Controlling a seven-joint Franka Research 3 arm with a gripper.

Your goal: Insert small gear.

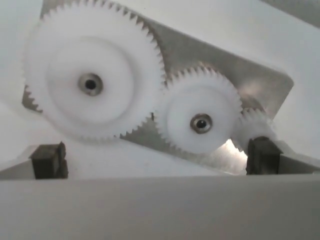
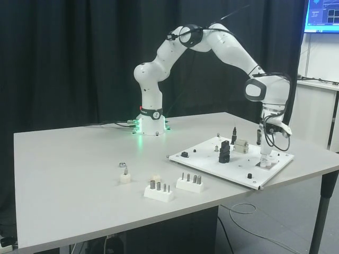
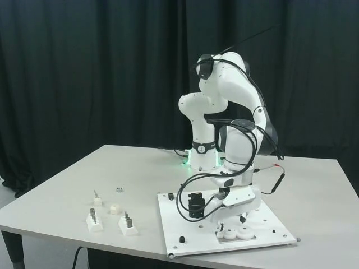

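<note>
Wrist view: three white gears sit in a row on a grey metal plate (image 1: 260,75). The large gear (image 1: 92,75) and the medium gear (image 1: 200,117) are each on a shaft with a bright hub, their teeth meeting at the medium gear's 9 o'clock. The small gear (image 1: 255,122) lies at the medium gear's 3 o'clock, teeth touching or very nearly so; its lower half is hidden behind one black fingertip.

The hand (image 1: 155,157) is spread wide. The two black pads (image 1: 49,161) stand well apart with nothing between them, one just in front of the small gear. The small gear's hub is not visible, so whether it is fully down on its shaft cannot be told.

Room views: the arm reaches down to the white board (image 2: 212,159) at the desk (image 2: 69,159) edge, the hand low over the gear plate. Loose peg holders (image 2: 159,190) stand well apart on the desk, out of the way.

Risks, as judgement:
- The near pad sits close to the small gear; a sideways move may catch the teeth and tilt or lift the gear.
- If teeth ride tip on tip with the medium gear, the small gear may rest high and cocked.
- Pressing down on a cocked gear may jam it on the shaft.
</note>
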